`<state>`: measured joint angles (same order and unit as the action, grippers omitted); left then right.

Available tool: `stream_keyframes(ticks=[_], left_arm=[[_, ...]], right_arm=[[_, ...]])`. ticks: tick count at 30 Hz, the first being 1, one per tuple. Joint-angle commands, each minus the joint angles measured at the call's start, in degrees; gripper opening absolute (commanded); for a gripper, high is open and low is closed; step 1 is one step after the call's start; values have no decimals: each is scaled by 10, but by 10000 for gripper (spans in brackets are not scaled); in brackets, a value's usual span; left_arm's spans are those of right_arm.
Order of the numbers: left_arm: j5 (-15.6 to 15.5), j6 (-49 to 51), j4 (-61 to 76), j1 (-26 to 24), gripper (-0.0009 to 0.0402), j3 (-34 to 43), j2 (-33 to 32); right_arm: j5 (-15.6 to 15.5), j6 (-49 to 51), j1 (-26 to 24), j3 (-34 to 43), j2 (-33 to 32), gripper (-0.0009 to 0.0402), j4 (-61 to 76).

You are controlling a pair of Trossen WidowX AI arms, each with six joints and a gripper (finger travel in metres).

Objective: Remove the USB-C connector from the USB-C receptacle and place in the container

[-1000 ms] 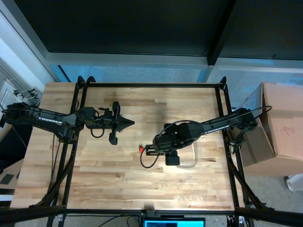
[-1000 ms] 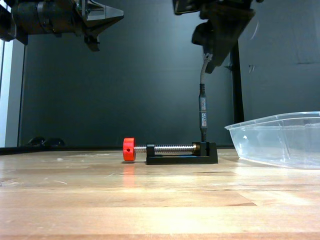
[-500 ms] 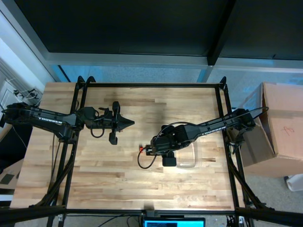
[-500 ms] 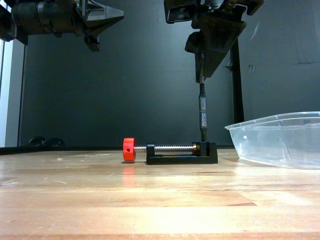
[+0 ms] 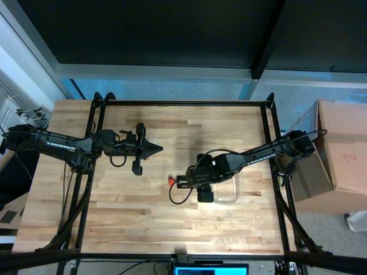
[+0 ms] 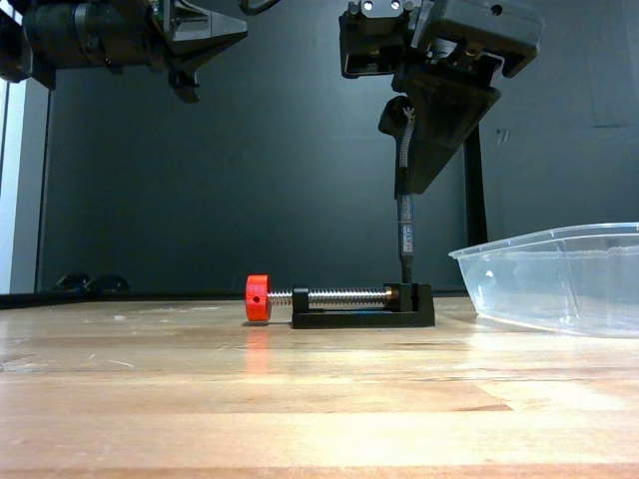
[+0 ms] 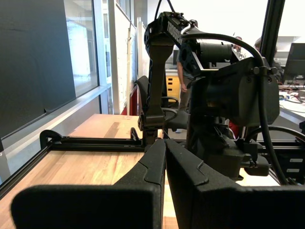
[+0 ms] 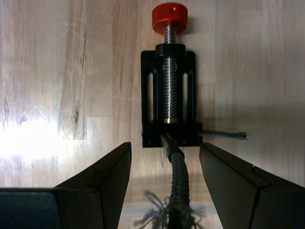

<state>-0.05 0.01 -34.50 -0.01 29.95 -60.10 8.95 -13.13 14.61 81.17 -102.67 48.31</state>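
The USB-C connector (image 6: 405,236) stands upright in its receptacle, held in a small black clamp (image 6: 364,305) with a red knob (image 6: 258,297). Its braided cable (image 8: 178,188) rises from the connector (image 8: 169,144) between the fingers of my right gripper (image 8: 164,146). That gripper (image 6: 414,186) hangs just above the connector and is open, its fingers (image 8: 112,179) apart on either side of the cable without touching it. My left gripper (image 6: 243,31) hovers high at the left, shut and empty, far from the clamp (image 5: 179,182).
A clear plastic container (image 6: 559,274) sits on the table just right of the clamp, also visible under the right arm (image 5: 228,192). A cardboard box (image 5: 338,154) stands off the table's right edge. A black frame rail (image 5: 183,103) borders the table.
My right gripper has come down closer to the connector and now straddles the cable lower. The connector stays in its seat. The left arm has not moved.
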Motion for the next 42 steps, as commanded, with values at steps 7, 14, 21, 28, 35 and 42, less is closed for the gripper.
stream_keyframes(ticks=[7, 14, 21, 28, 35, 42], left_arm=[[0, 0, 0, 0, 0, 0, 0], [0, 0, 0, 0, 0, 0, 0], [0, 0, 0, 0, 0, 0, 0], [0, 0, 0, 0, 0, 0, 0], [0, 0, 0, 0, 0, 0, 0], [0, 0, 0, 0, 0, 0, 0]], right_arm=[[2, 3, 0, -44, 14, 144, -55], [6, 6, 0, -50, 14, 80, -60], [6, 6, 0, -50, 14, -2, -60], [6, 5, 0, -50, 15, -2, -60], [6, 1, 0, -49, 21, 0, -57], [6, 1, 0, -48, 43, 0, -53]])
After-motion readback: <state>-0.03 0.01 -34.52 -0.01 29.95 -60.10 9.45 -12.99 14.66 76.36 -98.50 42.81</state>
